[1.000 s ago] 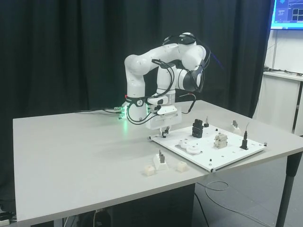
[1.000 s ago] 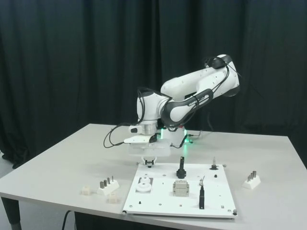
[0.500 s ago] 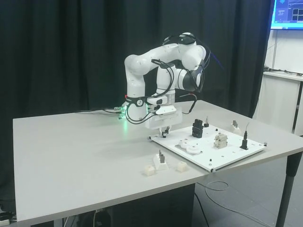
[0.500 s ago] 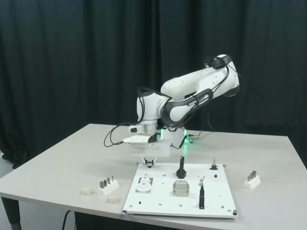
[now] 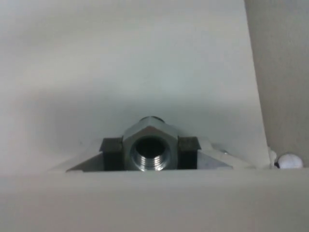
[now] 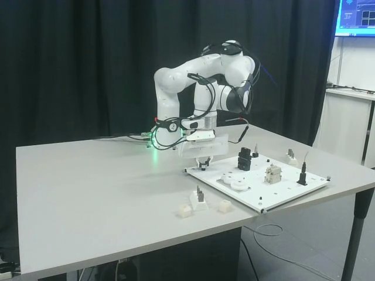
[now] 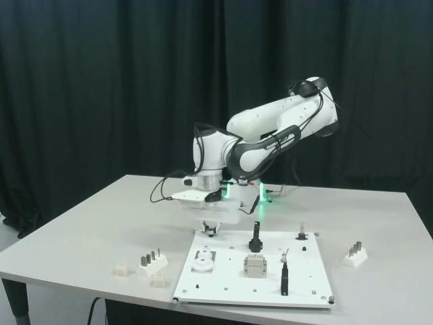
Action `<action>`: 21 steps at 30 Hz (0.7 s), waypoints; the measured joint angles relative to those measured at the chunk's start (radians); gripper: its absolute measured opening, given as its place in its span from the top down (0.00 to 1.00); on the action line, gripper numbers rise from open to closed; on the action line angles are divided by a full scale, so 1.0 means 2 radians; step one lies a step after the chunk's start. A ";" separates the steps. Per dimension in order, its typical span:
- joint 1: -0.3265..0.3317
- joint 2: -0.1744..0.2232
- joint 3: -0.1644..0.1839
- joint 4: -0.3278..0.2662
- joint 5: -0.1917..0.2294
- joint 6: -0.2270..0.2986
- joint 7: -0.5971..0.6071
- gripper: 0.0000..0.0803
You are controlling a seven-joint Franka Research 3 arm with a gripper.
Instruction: Insert bolt 4.
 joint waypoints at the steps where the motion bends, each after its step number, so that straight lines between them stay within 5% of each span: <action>1: 0.000 0.000 0.000 0.000 0.000 0.000 0.008 0.72; 21: 0.001 0.000 0.000 0.001 0.000 -0.001 0.178 0.72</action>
